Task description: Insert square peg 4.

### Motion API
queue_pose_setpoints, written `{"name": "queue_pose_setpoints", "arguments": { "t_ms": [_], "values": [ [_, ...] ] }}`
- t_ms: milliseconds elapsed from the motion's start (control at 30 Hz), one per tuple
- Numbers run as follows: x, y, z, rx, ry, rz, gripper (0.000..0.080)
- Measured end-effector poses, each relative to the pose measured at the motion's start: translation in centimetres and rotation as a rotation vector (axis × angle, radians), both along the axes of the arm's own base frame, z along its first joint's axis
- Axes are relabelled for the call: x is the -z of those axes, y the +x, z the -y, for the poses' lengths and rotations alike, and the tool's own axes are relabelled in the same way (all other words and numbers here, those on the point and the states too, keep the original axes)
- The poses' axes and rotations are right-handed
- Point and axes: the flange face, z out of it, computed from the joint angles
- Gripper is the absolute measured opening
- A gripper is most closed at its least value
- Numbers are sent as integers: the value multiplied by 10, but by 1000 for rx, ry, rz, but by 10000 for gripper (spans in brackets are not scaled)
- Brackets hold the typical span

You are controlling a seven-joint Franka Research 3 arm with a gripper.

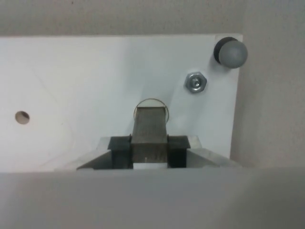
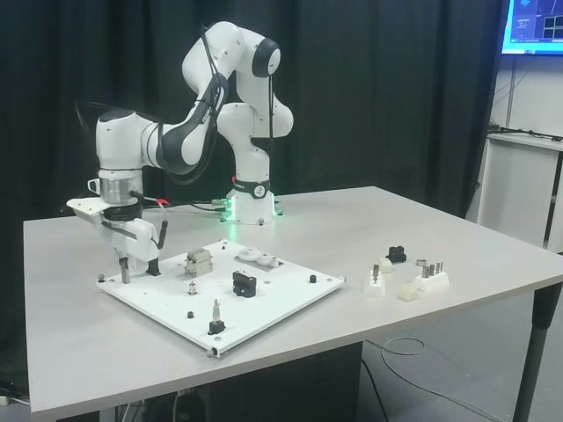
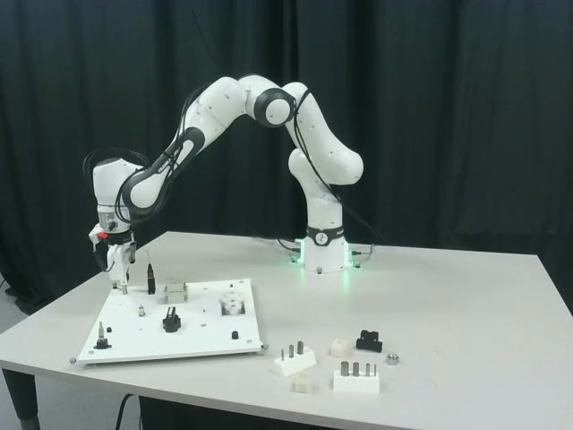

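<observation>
The grey square peg [image 1: 150, 136] stands upright between my fingers, its lower end at a small hole [image 1: 151, 107] in the white board [image 1: 86, 86]. My gripper [image 1: 150, 157] is shut on the peg. In the first room view the gripper [image 2: 125, 264] hangs over the board's far left corner, with the peg [image 2: 125, 274] reaching down to the board [image 2: 273, 303]. The second room view shows the gripper [image 3: 118, 276] at the back left corner of the board [image 3: 206, 345].
A hex nut [image 1: 196, 82] and a grey rubber foot [image 1: 232, 52] sit near the board's corner. A small hole [image 1: 22, 117] lies further along. Black and metal fixtures [image 2: 242, 283] stand on the board. White peg holders [image 2: 428, 280] rest on the table to the right.
</observation>
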Motion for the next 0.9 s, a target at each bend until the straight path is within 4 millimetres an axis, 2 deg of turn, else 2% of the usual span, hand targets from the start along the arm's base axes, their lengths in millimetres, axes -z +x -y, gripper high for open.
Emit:
{"name": "queue_pose_setpoints", "arguments": {
  "t_ms": [500, 767, 800, 900],
  "values": [
    [16, 0, -1, 14, -1, -3, 153],
    [25, 0, -3, -41, 1, -12, 153],
    [25, 0, -2, -40, -1, -12, 232],
    [24, 1, -1, -20, -14, -6, 232]
  ]
}}
